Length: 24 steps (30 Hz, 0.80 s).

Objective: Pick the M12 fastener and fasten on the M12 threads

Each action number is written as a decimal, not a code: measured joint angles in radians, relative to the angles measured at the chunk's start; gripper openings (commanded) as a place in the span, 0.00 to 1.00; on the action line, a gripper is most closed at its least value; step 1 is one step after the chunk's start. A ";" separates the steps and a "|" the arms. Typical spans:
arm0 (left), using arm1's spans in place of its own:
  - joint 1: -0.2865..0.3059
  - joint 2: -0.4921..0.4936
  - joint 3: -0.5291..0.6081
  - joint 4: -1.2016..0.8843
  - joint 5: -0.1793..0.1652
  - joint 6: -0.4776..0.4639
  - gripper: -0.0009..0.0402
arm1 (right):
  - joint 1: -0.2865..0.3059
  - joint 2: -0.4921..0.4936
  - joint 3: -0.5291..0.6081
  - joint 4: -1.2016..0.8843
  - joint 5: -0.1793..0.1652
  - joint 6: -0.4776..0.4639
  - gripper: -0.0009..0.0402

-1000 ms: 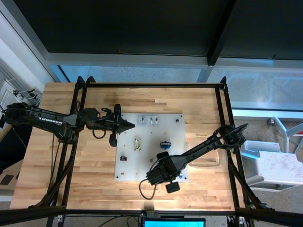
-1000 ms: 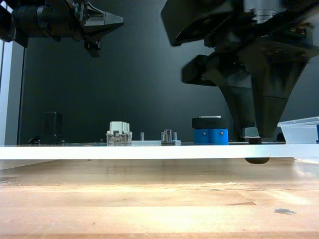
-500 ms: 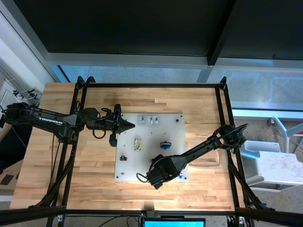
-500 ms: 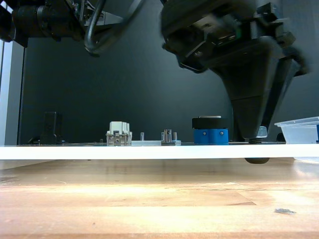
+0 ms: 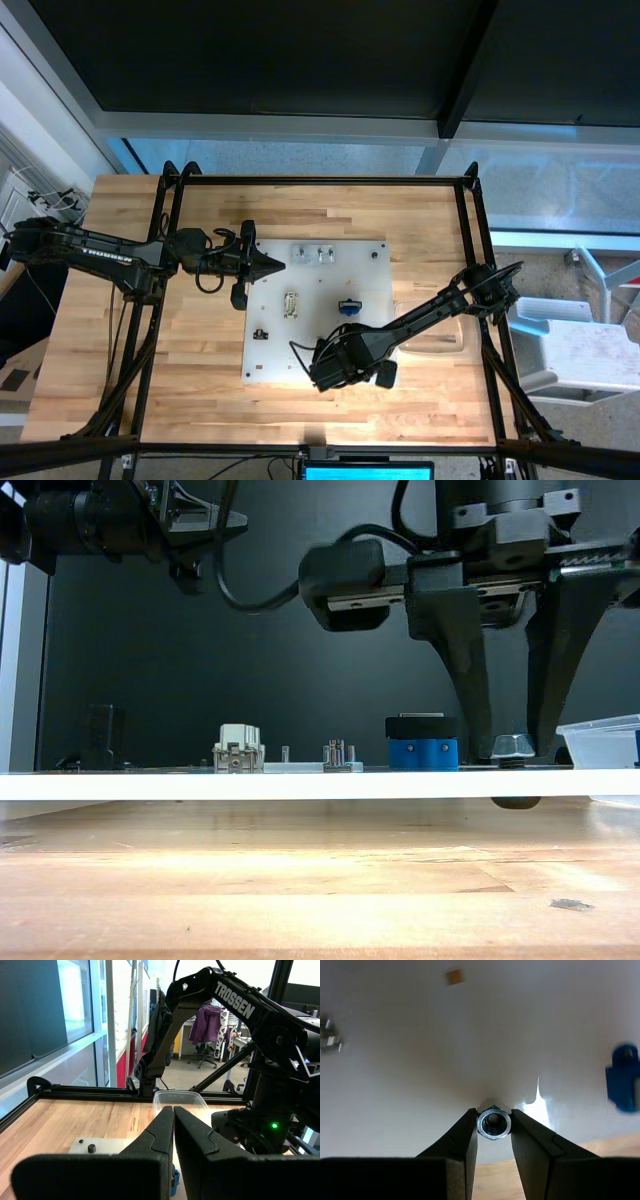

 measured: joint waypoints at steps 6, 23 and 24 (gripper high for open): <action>0.000 0.000 0.000 0.000 0.000 0.000 0.02 | 0.000 0.000 0.000 0.001 0.001 0.299 0.03; 0.000 0.000 0.000 0.000 0.000 0.000 0.02 | 0.005 0.000 0.000 0.001 0.007 0.759 0.03; 0.000 0.000 0.000 0.000 0.000 0.000 0.02 | 0.005 0.000 0.000 0.002 0.007 0.759 0.03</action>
